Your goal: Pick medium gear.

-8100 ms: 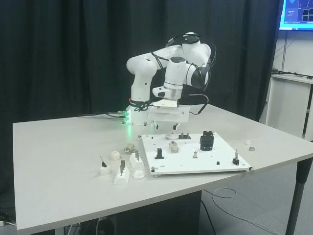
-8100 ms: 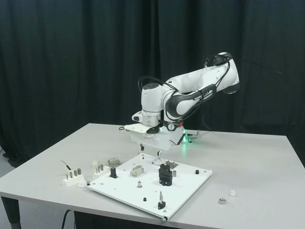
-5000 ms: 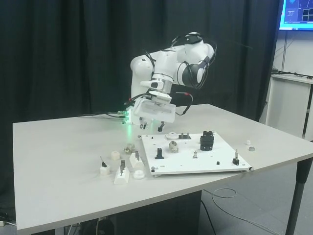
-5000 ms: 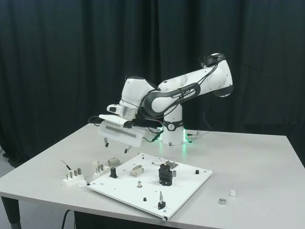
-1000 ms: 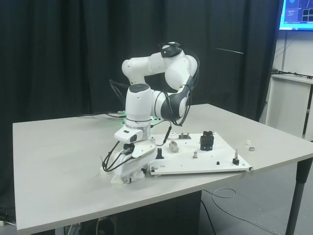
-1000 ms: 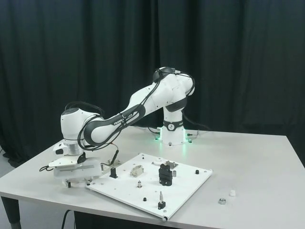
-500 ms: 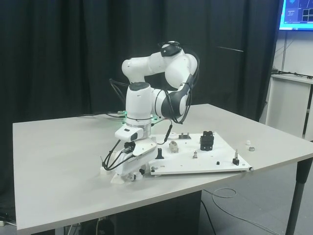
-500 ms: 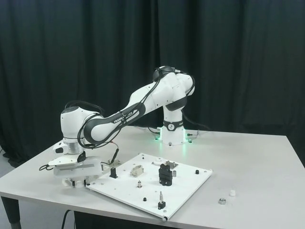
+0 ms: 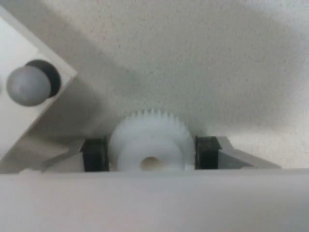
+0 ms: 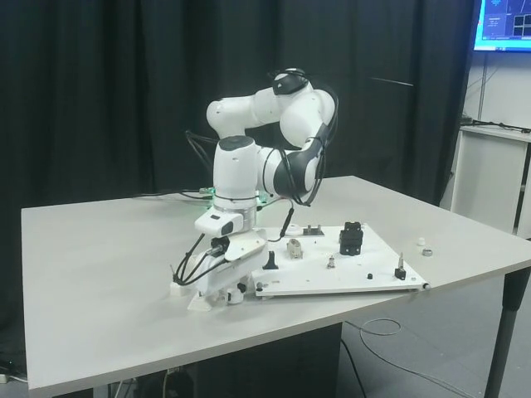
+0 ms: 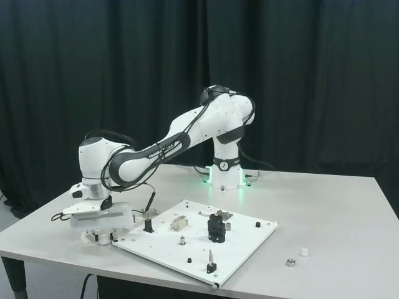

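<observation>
In the wrist view a white toothed gear (image 9: 150,145) with a round centre hole sits between two black finger pads (image 9: 95,154), both touching its rim. My gripper (image 9: 150,155) is shut on the gear just above the grey table. In the room views the gripper (image 10: 231,290) (image 11: 103,236) hangs low over the table's front left, beside the left edge of the white assembly board (image 10: 332,267) (image 11: 199,250). The hand hides the gear in both room views.
A corner of the board (image 9: 21,121) with a grey knob (image 9: 28,85) lies close beside the gripper. White holder blocks (image 10: 189,294) stand right by the hand. A black part (image 10: 350,239), pegs and small fittings stand on the board. A nut (image 11: 290,262) lies at the table's far end.
Over the earlier frames the arm swung from the board's far side down to the table's front left. In the last second the hand has risen slightly.
</observation>
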Robot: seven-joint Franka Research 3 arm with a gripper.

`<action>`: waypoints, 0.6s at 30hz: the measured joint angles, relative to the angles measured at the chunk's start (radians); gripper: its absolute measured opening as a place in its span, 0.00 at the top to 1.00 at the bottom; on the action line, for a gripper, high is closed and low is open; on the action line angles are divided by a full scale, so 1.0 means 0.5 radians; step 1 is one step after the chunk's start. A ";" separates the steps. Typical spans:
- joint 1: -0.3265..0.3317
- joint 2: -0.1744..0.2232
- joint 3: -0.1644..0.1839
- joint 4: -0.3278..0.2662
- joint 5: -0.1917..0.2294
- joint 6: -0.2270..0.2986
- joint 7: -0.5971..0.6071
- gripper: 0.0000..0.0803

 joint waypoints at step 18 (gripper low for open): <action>0.031 -0.009 -0.108 0.000 -0.001 -0.125 0.012 0.52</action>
